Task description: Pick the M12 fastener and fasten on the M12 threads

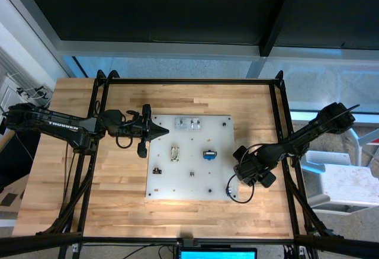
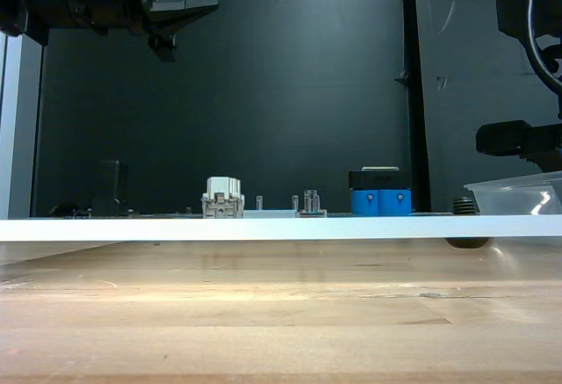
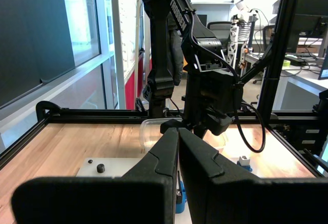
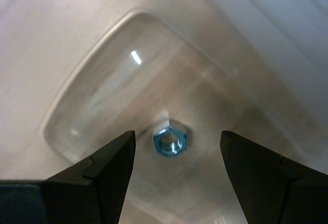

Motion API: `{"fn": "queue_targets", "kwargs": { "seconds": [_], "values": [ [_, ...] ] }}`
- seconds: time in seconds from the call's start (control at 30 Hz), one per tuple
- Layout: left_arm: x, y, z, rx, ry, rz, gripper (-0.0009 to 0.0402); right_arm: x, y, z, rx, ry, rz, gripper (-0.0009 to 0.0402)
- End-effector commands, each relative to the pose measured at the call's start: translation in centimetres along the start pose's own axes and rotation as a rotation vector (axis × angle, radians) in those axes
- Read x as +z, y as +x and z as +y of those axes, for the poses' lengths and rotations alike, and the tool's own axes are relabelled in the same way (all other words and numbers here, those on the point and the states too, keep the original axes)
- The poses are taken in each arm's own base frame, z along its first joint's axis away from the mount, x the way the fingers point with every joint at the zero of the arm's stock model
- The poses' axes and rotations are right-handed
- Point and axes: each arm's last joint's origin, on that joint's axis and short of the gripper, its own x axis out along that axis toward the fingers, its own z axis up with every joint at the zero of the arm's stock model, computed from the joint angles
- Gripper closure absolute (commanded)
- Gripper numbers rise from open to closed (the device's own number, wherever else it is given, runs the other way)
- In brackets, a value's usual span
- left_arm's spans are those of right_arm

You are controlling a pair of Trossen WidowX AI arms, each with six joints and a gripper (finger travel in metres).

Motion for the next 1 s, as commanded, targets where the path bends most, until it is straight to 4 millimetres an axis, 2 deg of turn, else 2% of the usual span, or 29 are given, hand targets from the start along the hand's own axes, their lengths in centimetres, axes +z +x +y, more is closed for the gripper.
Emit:
{"fn": "queue_targets", "kwargs": {
  "seconds": [0.03,0.4,1.0],
  "values": [
    [0.02,0.0,0.0,0.0,0.0,-0.001,0.0393,-0.01,0.32,0.03,0.007,-0.001,0.004,0.0161],
    [0.02,0.0,0.0,0.0,0.0,-0.001,0.0393,-0.11,0.76,0.06,0.008,-0.001,0.004,0.017],
    [0.02,0.0,0.01,0.0,0.0,-0.001,0.0393,-0.1,0.77,0.03,0.011,0.001,0.0,0.0302]
  ]
}}
